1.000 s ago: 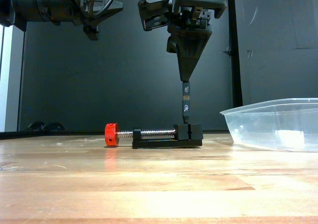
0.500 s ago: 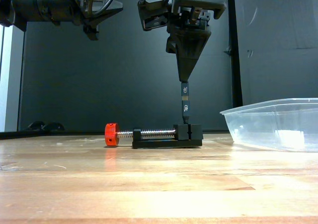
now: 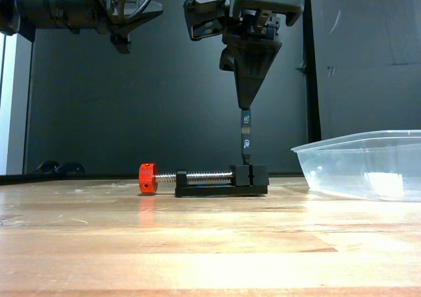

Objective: Pick the USB-C connector and install on taskboard

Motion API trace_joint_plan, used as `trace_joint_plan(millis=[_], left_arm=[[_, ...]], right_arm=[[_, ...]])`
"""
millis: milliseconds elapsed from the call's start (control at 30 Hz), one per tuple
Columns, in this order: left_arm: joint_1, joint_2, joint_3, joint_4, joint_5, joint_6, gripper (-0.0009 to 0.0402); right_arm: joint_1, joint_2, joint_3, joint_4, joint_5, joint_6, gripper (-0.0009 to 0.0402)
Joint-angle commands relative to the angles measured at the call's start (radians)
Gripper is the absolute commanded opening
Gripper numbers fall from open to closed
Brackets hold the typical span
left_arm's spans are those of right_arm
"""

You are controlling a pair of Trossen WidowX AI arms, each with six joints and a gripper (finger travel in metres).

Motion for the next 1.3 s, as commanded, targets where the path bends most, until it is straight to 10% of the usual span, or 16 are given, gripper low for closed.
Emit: trace_joint_plan(millis=[33,1300], left_arm=[[0.000,0.000,0.000,0.000,0.000,0.000,0.0000],[0.000,0.000,0.000,0.000,0.000,0.000,0.0000]], right_arm=[[0.000,0.003,-0.002,0.001,0.001,-0.019,0.0000],[0.000,-0.027,-0.060,0.074,0.002,-0.037,0.0054]])
